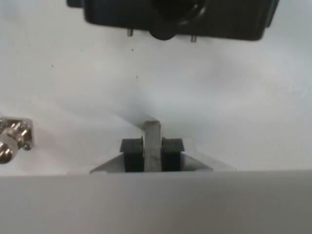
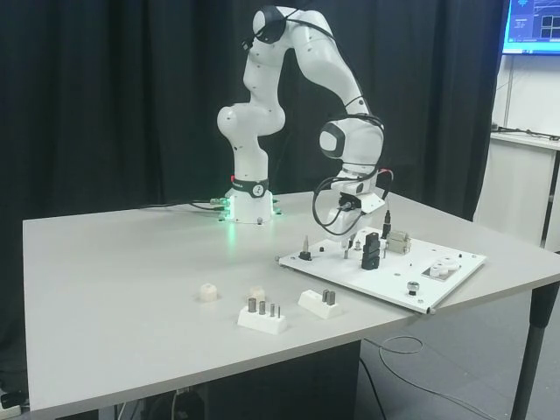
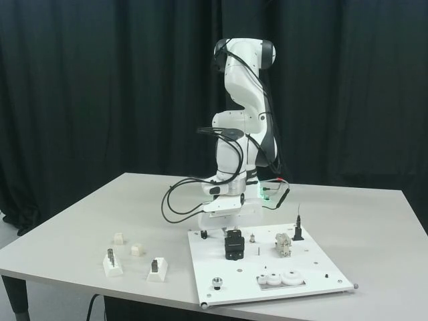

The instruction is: Insert square peg 2.

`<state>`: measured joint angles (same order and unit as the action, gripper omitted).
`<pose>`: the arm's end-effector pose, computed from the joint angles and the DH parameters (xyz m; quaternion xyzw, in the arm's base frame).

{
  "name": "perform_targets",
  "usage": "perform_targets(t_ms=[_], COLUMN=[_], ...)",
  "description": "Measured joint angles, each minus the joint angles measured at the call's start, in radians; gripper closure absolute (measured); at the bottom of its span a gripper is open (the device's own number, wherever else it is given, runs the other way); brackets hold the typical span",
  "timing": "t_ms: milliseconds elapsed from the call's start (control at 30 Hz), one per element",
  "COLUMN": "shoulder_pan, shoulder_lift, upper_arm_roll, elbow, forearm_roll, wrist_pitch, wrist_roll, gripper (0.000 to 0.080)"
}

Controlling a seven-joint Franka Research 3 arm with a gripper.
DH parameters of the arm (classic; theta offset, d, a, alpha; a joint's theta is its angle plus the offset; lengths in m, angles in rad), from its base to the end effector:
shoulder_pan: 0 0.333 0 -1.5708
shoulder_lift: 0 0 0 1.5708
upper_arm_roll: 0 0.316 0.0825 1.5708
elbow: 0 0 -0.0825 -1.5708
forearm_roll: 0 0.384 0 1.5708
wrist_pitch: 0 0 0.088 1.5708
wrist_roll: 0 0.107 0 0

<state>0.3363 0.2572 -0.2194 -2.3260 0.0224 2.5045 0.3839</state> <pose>0.5104 0.0574 0.2253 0.9893 -0.1397 -0.0296 0.0297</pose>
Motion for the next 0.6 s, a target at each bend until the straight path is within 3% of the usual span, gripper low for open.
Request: perform_targets(t_ms=[600], shoulder_pan=[0.000], shoulder_lift=[0.000], upper_arm_roll=[0.002], elbow=[-0.004], forearm_roll=[0.000], wrist_pitch=[0.014], wrist_roll=[0.000], gripper=[0.0728])
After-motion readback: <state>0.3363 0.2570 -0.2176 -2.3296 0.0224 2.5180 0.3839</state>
